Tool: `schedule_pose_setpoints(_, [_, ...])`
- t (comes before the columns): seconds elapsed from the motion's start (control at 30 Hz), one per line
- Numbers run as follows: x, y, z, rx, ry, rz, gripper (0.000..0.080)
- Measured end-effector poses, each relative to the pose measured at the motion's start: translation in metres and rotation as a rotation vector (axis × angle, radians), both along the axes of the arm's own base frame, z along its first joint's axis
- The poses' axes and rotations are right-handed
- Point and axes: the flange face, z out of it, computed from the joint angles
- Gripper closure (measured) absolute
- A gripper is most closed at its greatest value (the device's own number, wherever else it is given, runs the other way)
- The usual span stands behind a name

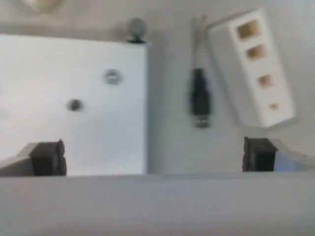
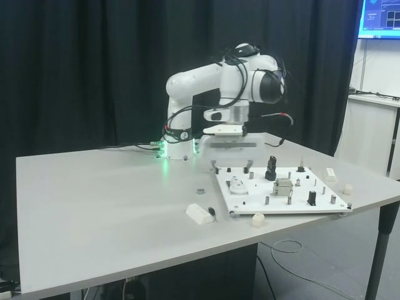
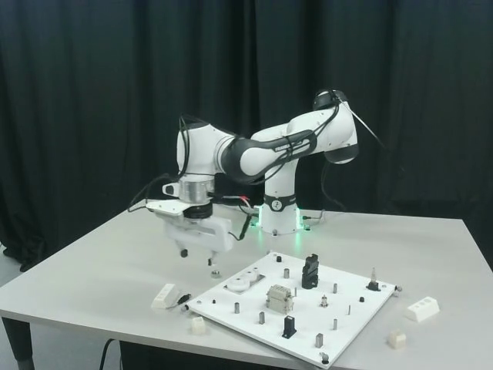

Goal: Remove waterproof.

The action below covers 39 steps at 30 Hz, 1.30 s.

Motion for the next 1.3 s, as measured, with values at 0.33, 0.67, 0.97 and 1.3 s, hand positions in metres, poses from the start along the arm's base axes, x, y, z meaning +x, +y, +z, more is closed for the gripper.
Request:
schedule_pose_setpoints(0.33, [0.026, 0.058, 0.005, 0.072, 0.006, -0.089, 0.0003])
schedule_pose_setpoints(0.67, [0.043, 0.110, 0.002, 0.087, 0.017, -0.168, 0.0003])
schedule_pose_setpoints(0.97, [0.046, 0.144, -0.011, 0.098, 0.041, -0.195, 0.0003])
schedule_pose_setpoints(1.3, [0.043, 0.171, -0.027, 0.105, 0.069, -0.197, 0.0003])
